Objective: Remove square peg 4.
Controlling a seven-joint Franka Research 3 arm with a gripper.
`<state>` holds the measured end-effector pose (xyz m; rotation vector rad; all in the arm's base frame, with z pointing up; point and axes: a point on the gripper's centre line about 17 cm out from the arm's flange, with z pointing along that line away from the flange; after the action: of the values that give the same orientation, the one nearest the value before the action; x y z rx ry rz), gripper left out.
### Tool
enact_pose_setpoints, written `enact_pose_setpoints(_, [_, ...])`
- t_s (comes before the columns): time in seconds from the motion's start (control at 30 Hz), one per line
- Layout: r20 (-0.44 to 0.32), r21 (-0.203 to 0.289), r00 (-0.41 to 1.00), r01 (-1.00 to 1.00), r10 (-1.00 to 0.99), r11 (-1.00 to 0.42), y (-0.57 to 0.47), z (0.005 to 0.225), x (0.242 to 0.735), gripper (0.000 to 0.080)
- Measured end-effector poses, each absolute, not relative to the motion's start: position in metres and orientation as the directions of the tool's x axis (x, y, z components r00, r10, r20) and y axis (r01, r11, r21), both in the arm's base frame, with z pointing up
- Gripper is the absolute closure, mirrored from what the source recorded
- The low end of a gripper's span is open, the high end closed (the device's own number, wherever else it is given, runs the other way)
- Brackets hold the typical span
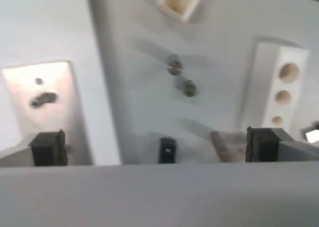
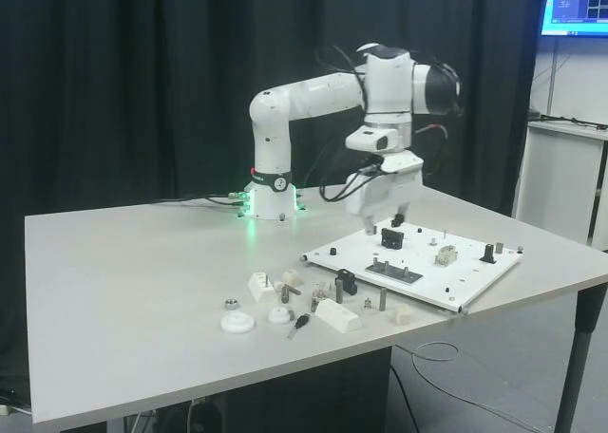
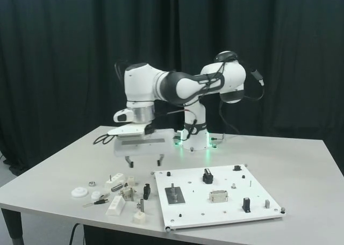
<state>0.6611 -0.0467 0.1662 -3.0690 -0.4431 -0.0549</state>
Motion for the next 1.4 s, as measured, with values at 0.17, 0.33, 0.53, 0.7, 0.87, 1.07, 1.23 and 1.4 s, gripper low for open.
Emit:
enact_pose_setpoints(0.17, [0.027,-0.046,0.962,0.271,0.270,-0.961,-0.016,0.166,0.663,0.0003])
enact_pose_setpoints(0.33, [0.014,-0.052,0.964,0.265,0.265,-0.963,0.016,0.163,0.663,0.0003])
enact_pose_setpoints(0.53, [-0.001,-0.058,0.965,0.261,0.261,-0.964,0.053,0.156,0.662,0.0003])
enact_pose_setpoints(0.7, [-0.013,-0.064,0.964,0.265,0.267,-0.962,0.084,0.151,0.660,0.0003])
enact_pose_setpoints(0.87, [-0.026,-0.063,0.963,0.266,0.268,-0.962,0.113,0.146,0.655,0.0003])
enact_pose_setpoints(1.07, [-0.037,-0.053,0.957,0.284,0.286,-0.957,0.147,0.143,0.648,0.0003])
enact_pose_setpoints(1.23, [-0.041,-0.043,0.954,0.295,0.297,-0.954,0.175,0.141,0.642,0.0003])
enact_pose_setpoints(1.4, [-0.037,-0.041,0.953,0.298,0.299,-0.954,0.206,0.138,0.636,0.0003])
